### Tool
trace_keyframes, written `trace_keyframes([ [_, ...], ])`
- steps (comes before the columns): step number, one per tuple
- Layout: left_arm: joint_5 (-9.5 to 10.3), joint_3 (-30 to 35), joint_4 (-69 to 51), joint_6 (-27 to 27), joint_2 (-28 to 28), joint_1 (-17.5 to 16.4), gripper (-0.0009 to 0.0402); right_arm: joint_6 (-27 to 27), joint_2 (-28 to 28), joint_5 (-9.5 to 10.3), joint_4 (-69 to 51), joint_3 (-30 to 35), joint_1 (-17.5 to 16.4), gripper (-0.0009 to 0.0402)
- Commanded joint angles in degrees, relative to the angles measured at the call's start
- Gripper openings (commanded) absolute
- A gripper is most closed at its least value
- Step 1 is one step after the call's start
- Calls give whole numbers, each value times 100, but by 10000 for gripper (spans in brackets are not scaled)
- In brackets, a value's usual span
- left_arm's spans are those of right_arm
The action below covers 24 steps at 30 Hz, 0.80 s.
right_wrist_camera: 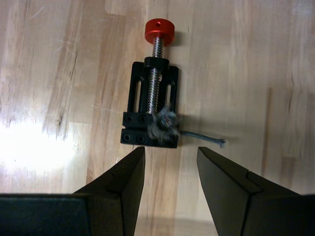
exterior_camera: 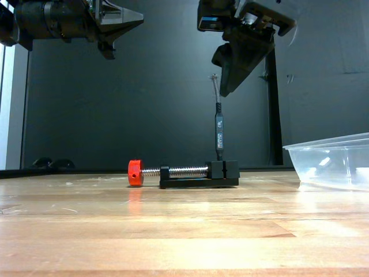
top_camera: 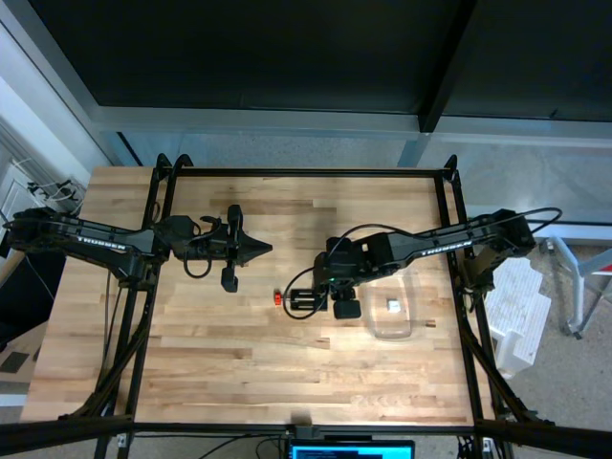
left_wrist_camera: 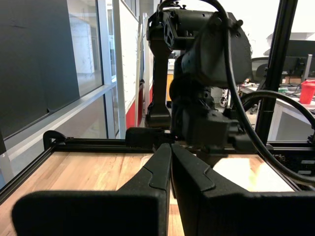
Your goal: Remove the USB-C connector from taskboard and place in the container
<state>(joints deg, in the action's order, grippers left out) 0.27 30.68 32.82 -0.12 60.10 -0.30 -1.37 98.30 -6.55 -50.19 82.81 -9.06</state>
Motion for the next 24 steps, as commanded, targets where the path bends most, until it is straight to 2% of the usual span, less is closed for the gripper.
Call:
trace_keyframes([
  [1,-2,2,2,0,2,-2,0,-76,177,7,-39,127,-26,146],
  [13,0,2,0,0,2,0,0,-118,627,7,-57,289,-46,146],
  [24,-2,2,2,0,2,-2,0,-116,822,13,39,284,-39,144],
])
